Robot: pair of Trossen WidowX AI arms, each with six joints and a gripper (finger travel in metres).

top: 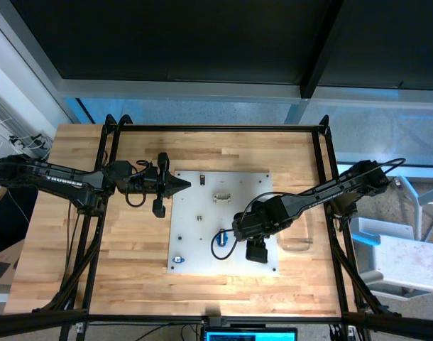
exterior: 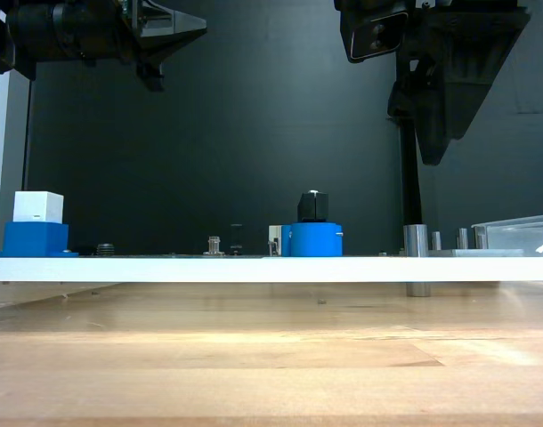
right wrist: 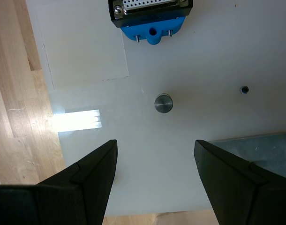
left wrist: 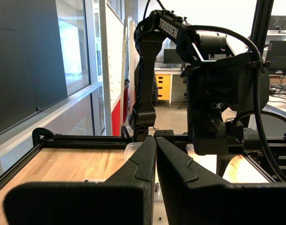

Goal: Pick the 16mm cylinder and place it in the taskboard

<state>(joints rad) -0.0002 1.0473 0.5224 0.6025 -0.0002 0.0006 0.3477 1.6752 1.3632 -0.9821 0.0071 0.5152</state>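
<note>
Placement looks finished or nearly so, as I judge it. In the high view you see the right gripper [top: 256, 251] hanging over the large flat white square taskboard [top: 195, 238] toward its 4 o'clock corner, near the clear plastic tray [top: 299, 245]. The left gripper [top: 182, 184] sits at the board's 10 o'clock corner, out of the way.

In the low view the short grey steel 16mm cylinder [exterior: 417, 240] stands upright at 3 o'clock from the blue round fitting [exterior: 315, 239]. Its end shows beneath the plate, so it appears to sit through a hole.

The left wrist view shows you that gripper pinched together on nothing.

The right wrist view looks straight down on the cylinder's round top. The fingers [right wrist: 89, 183] are spread wide, empty and clear of it, so you can lift away without dragging it.
</note>
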